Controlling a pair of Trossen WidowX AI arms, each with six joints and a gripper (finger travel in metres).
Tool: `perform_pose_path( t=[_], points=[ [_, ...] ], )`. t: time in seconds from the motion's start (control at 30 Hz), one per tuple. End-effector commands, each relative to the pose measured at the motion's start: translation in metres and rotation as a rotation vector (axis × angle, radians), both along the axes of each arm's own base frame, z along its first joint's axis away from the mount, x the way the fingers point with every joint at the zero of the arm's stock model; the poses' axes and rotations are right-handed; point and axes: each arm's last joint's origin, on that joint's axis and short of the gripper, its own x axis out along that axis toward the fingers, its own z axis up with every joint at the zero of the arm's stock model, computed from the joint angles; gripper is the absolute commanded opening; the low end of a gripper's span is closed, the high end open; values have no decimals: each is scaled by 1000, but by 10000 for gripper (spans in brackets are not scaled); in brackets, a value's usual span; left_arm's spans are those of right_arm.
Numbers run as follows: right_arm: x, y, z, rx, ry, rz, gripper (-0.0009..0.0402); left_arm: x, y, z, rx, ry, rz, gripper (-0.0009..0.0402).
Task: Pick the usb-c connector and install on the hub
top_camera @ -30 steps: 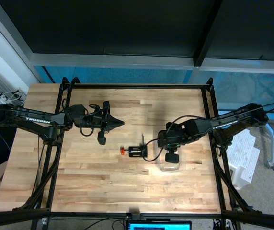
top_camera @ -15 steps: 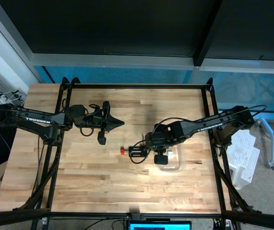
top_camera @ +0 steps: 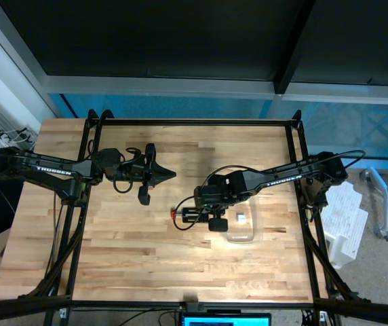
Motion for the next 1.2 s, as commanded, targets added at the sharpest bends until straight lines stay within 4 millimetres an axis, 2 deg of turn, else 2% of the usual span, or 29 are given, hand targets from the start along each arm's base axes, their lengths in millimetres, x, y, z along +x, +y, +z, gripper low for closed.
perform_pose_path(
  t=[0.03, 0.27, 1.2],
  points=[
    [6, 0, 0, -5, 3, 9, 0, 0, 0, 0, 0, 0, 0, 0],
    [14, 1, -1, -7, 11, 7, 0, 0, 0, 0, 0, 0, 0, 0],
    [15, 1, -9, -19, 7, -26, 0, 0, 0, 0, 0, -1, 0, 0]
  ],
)
